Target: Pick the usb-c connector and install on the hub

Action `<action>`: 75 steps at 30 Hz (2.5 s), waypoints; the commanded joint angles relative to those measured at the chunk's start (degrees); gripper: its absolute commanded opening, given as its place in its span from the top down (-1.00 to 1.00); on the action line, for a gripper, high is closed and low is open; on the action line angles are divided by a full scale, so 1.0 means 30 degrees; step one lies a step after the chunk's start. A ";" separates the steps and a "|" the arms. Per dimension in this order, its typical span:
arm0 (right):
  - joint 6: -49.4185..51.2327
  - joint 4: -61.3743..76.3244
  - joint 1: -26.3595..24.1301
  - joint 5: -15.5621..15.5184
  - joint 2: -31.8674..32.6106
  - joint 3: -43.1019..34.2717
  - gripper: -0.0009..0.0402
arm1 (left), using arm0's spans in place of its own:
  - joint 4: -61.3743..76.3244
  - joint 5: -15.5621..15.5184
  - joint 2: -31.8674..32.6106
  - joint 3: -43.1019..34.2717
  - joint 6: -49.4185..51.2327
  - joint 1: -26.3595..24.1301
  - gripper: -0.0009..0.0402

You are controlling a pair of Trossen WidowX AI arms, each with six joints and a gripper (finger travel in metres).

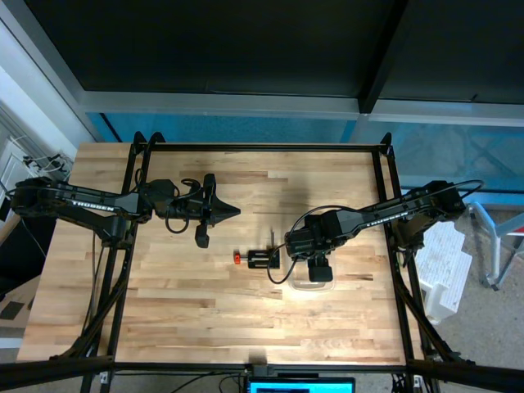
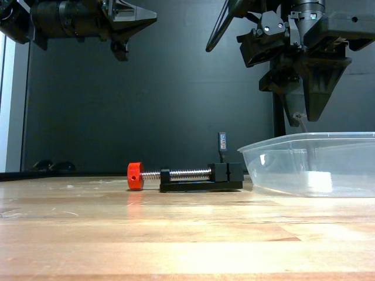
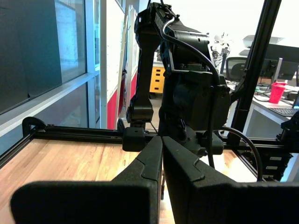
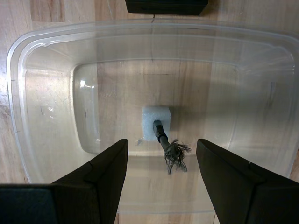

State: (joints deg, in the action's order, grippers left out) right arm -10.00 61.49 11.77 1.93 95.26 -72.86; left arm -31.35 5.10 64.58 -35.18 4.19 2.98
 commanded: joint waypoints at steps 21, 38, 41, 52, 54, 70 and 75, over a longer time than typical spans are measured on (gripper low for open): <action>-0.0015 -0.0029 0.0000 0.0015 -0.0007 0.0000 0.18 | -0.0007 0.0000 0.0007 -0.0007 0.0000 0.0007 0.96; -0.0015 -0.0029 -0.0015 0.0015 -0.0007 0.0000 0.63 | -0.0007 0.0007 0.0007 -0.0007 0.0000 0.0007 0.96; -0.0015 -0.0029 -0.0015 0.0015 -0.0007 0.0000 0.69 | -0.0007 0.0000 0.0007 -0.0007 0.0000 0.0000 0.96; -0.0007 -0.0022 -0.0015 0.0007 -0.0007 0.0000 0.95 | -0.0007 0.0000 0.0007 -0.0007 0.0000 0.0007 0.96; -0.0007 -0.0022 -0.0015 0.0007 -0.0007 0.0000 0.96 | -0.0007 0.0000 0.0007 -0.0007 0.0000 0.0007 0.96; -0.0022 -0.0015 0.0000 0.0000 -0.0007 0.0000 0.96 | -0.0007 0.0000 0.0007 -0.0007 0.0000 0.0000 0.96; -0.0022 -0.0015 0.0007 0.0007 -0.0007 0.0000 0.96 | -0.0007 0.0007 0.0007 -0.0007 0.0000 0.0000 0.96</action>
State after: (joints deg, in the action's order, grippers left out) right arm -10.07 61.45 11.75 1.96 95.22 -72.84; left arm -31.35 5.10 64.58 -35.20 4.21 2.98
